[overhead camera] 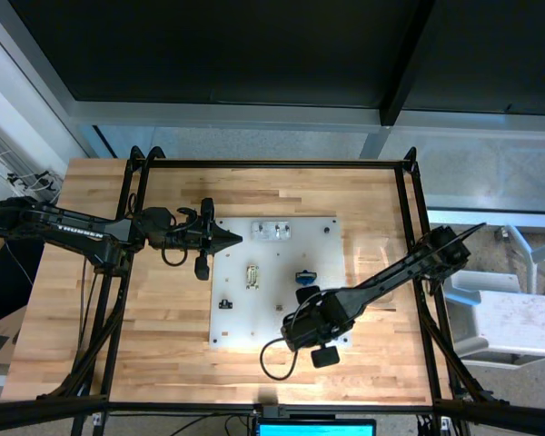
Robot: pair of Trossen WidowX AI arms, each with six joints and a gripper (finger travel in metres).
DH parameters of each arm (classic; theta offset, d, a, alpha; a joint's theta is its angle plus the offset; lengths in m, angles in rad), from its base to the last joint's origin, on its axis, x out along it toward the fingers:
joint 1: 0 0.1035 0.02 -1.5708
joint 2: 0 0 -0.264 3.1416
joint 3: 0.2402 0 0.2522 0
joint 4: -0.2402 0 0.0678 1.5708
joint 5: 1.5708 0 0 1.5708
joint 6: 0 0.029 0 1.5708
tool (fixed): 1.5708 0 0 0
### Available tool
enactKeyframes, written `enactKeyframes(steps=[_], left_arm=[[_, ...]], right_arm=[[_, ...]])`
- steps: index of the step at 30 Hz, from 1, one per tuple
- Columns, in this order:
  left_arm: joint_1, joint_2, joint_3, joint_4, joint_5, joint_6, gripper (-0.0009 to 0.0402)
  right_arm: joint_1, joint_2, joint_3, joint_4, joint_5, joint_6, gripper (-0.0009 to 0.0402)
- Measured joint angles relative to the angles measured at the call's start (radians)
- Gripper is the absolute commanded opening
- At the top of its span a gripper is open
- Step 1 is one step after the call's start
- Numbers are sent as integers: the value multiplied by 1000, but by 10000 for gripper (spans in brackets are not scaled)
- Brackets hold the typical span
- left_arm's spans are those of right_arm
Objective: Unfasten the M12 fastener and place in the container
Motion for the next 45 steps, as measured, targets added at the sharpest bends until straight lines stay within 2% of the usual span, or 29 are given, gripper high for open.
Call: enactKeyframes(steps=[8, 14, 30, 45], left_arm=[[0, 0, 0, 0, 0, 0, 0], [0, 0, 0, 0, 0, 0, 0], [0, 0, 0, 0, 0, 0, 0], [0, 0, 0, 0, 0, 0, 0]], right_arm=[[-68, -109, 0, -52, -2, 115, 20], [-113, -172, -29, -105, 13, 68, 20], [-222, -382, -294, -99, 10, -6, 20], [-270, -626, -561, -97, 11, -10, 20]])
